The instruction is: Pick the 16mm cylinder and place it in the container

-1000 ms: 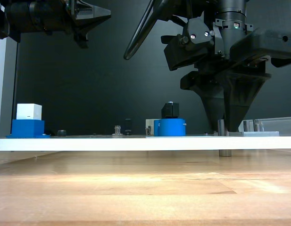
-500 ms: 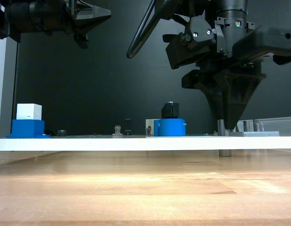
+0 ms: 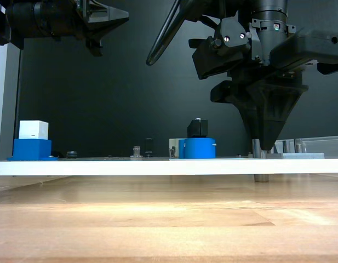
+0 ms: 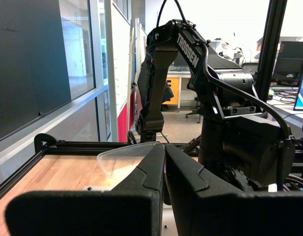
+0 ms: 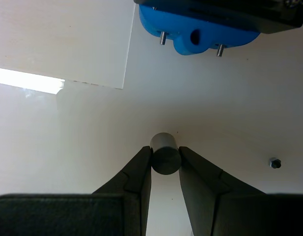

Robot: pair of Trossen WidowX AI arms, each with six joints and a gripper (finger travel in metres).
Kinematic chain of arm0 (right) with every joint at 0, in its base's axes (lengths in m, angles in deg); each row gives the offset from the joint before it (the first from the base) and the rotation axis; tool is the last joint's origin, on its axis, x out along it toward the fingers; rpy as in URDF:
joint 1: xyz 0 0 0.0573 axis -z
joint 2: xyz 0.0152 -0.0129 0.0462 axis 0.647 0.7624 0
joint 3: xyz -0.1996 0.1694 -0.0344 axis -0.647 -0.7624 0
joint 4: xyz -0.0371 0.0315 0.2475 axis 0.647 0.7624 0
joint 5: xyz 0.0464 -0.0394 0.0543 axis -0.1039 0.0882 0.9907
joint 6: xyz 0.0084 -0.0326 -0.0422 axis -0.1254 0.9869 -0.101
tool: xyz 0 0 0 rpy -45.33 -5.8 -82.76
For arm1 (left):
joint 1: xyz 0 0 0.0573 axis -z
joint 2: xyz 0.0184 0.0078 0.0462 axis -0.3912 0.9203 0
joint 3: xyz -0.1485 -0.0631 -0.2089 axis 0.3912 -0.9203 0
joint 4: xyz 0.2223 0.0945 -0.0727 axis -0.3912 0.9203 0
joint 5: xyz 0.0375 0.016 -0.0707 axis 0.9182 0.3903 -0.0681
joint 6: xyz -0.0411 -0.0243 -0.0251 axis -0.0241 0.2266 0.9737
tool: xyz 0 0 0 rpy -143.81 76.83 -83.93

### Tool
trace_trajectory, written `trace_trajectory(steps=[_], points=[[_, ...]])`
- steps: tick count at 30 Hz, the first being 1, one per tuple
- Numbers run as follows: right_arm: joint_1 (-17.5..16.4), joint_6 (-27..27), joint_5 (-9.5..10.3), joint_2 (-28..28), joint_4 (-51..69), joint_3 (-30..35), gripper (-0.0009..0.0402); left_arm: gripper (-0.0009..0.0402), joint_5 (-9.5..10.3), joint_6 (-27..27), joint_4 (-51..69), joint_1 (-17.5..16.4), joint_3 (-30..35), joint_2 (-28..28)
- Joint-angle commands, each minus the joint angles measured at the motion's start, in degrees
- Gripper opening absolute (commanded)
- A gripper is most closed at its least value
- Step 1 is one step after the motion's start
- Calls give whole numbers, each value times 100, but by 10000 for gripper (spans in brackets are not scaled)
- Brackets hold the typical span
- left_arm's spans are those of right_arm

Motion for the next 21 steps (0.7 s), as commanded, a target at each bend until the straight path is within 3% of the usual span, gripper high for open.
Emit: trace_trajectory(steps=[1, 21], points=[[0, -2, -13, -66, -9, 9, 44, 0, -2, 0, -4, 0, 2, 2], [2, 0, -13, -846, 428, 9, 35, 0, -2, -2, -4, 0, 2, 2]])
